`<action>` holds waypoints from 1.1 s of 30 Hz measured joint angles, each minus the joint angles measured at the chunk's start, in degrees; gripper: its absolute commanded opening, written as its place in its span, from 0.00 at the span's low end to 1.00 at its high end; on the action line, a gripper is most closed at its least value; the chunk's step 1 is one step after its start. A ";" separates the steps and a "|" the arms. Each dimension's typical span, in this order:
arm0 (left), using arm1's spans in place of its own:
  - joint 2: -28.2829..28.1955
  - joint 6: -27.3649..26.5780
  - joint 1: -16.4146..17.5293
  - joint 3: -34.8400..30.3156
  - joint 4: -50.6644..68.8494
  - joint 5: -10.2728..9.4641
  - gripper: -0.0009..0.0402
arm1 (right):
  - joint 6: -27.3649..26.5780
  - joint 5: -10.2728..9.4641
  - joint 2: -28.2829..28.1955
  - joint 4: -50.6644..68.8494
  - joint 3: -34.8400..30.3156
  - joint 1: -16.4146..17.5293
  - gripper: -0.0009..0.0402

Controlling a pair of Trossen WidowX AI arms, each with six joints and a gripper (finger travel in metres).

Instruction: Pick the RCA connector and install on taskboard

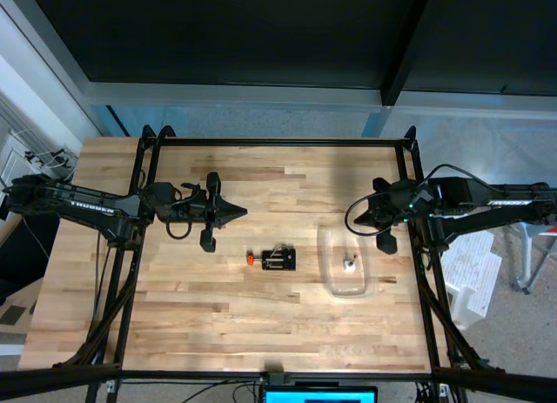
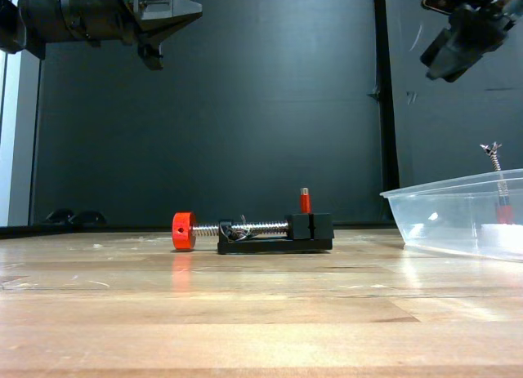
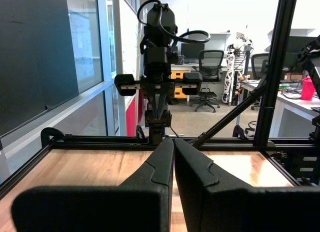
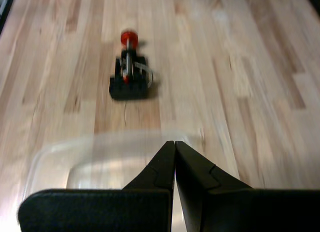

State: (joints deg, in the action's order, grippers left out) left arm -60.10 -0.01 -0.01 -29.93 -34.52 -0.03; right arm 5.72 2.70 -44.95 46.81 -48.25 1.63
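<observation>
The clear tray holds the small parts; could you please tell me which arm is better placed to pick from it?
Right. The right gripper, shut, hangs close by the clear tray and its small parts. The left gripper, also shut, hangs beyond the taskboard, much farther off.

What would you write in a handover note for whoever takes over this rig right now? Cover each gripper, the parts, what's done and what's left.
Left gripper: shut, empty, in the air left of the taskboard.
Right gripper: shut, empty, tilted down above the tray.
Connector: in the tray, not gripped.
Taskboard: mid-table, left of the tray.
Done: nothing yet.
Left: pick the connector, carry it to the taskboard, install it.
</observation>
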 measured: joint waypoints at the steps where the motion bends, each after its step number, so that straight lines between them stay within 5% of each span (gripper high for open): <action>1: 0.00 0.02 0.00 -0.02 0.00 0.00 0.02 | 0.09 -0.63 0.00 1.62 -0.50 0.04 0.02; 7: 0.00 0.02 0.00 -0.02 -0.02 0.00 0.02 | 1.29 -2.95 -0.02 9.53 -1.97 0.37 0.02; 16: 0.00 0.02 0.00 -0.02 0.00 -0.02 0.02 | 2.34 -3.82 -0.26 13.42 -1.90 3.45 0.02; 28: 0.00 0.02 0.00 -0.02 0.00 -0.02 0.02 | 6.45 0.57 -2.75 13.42 -1.44 11.02 0.02; 33: 0.00 0.02 0.00 0.00 0.00 0.00 0.02 | 7.58 0.76 -4.96 13.14 -0.61 13.49 0.08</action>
State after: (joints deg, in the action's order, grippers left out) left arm -60.10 0.01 -0.01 -29.93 -34.52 -0.03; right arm 13.30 3.46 -49.91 59.94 -48.86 15.11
